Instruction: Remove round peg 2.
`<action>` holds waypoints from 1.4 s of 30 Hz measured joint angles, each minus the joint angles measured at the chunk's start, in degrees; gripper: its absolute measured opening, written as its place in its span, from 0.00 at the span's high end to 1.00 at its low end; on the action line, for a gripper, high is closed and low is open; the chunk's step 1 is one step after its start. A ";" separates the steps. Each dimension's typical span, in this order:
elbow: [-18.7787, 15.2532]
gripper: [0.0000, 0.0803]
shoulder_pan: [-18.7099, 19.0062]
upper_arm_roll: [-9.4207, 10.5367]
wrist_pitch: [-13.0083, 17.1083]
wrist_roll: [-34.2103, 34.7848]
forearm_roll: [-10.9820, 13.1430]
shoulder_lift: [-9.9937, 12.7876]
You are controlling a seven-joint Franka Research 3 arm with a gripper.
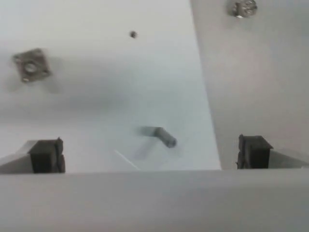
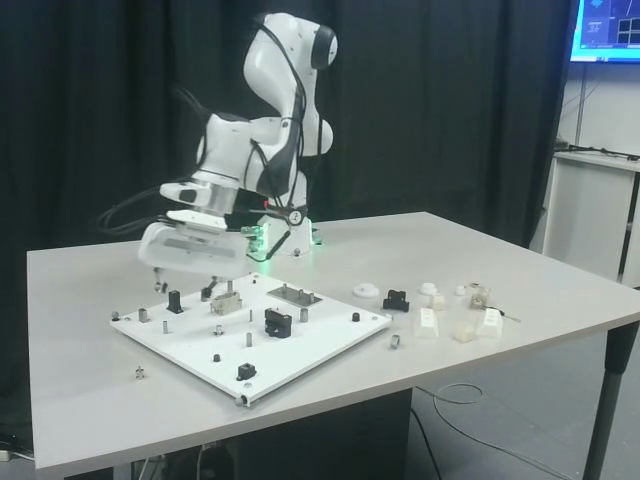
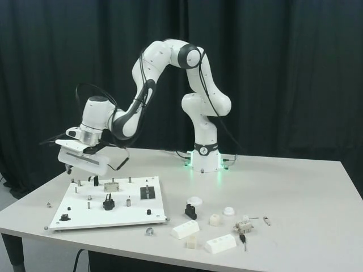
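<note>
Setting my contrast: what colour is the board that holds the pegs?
White. The board shows best in the second room view, lying flat on the grey table.

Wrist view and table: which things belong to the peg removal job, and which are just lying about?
Job in hand:
tool, open above the board
round peg beneath it
white board that holds the peg

Lying about, on the grey table beside the board:
white blocks
black clip
white disc
</note>
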 joint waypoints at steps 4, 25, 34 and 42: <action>2.16 0.00 -1.16 0.00 -2.77 -2.82 2.38 0.60; 14.67 0.00 -6.17 0.04 -16.72 -22.57 18.60 7.56; 16.66 0.00 -7.35 0.04 -17.39 -30.41 25.09 10.31; 16.62 0.00 -7.44 0.09 -17.63 -32.20 26.83 10.70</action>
